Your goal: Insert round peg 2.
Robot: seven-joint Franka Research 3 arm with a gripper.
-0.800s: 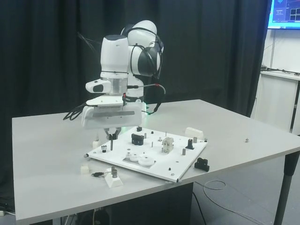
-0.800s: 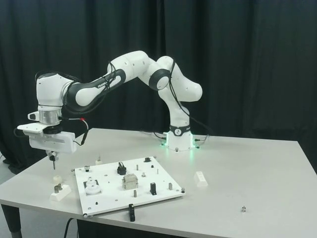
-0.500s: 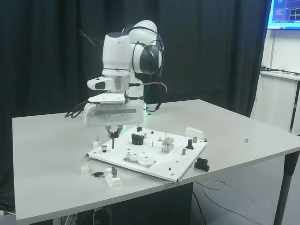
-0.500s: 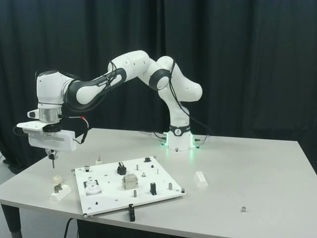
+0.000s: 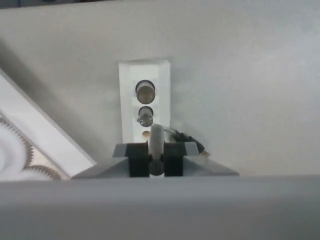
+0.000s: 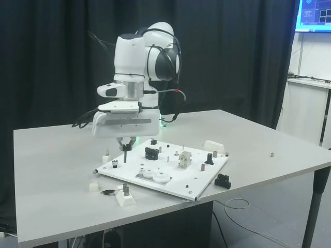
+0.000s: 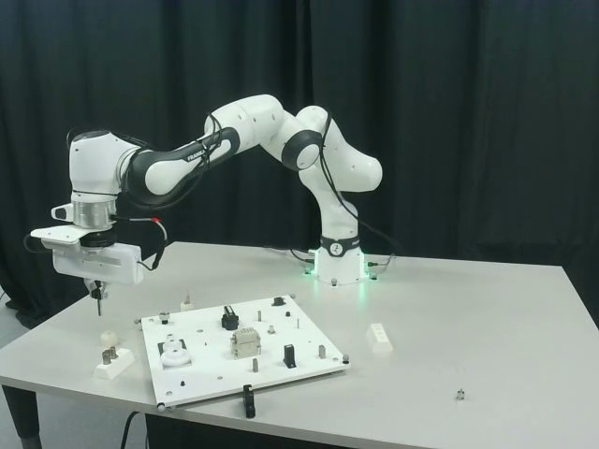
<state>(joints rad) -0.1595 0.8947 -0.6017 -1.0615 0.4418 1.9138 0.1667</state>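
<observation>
1. The tool (image 5: 156,159) was closed on the round peg (image 5: 156,145), which hung upright between the black fingertips with its long axis vertical.
2. In the wrist view the white peg holder (image 5: 144,97) lay directly under the peg, two metal pegs standing in it and one small socket bare.
3. The holder (image 7: 110,361) sat on the grey table (image 7: 449,318) just beside the white assembly board (image 7: 239,351).
4. Judged from the room views, the target hole was on the board, so the move ran sideways from the tool (image 7: 96,296) toward it.
5. White gears (image 6: 155,175), a black bracket (image 6: 151,153) and standing pins could obstruct a low approach.
</observation>
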